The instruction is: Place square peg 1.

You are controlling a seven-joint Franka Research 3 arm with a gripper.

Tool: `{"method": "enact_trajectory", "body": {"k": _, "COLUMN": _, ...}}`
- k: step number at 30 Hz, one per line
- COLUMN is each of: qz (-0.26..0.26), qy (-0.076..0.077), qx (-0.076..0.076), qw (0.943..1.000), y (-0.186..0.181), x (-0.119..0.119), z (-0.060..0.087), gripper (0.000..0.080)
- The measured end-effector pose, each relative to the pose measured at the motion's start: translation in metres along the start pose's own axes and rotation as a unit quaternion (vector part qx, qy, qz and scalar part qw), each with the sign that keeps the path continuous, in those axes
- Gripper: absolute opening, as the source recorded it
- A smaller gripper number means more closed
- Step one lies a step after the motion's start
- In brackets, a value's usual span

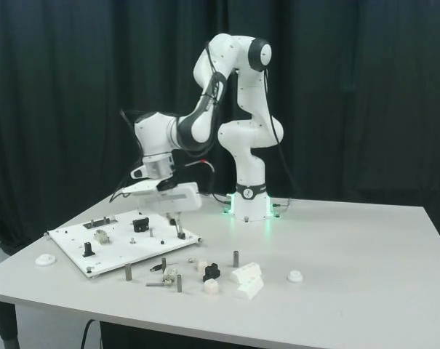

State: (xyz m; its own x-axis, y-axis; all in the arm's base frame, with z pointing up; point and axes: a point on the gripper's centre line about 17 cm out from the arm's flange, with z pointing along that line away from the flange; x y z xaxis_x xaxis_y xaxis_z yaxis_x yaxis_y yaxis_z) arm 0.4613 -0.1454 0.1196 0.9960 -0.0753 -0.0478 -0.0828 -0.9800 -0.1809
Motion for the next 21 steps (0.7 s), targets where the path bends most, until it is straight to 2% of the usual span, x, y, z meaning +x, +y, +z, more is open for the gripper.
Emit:
{"method": "enact_trajectory", "body": {"k": 10, "qz": -0.009, "qy": -0.021, "qx": -0.022, "qw": 0.9995, "y": -0.034, "x": -0.001, "z": 0.013, "gripper": 0.0029}}
{"method": "enact_trajectory", "body": {"k": 21, "qz": -0.014, "qy": -0.024, "qx": -0.044, "qw": 0.9987, "y": -0.057, "x": -0.008, "z": 0.035, "gripper": 0.0029}}
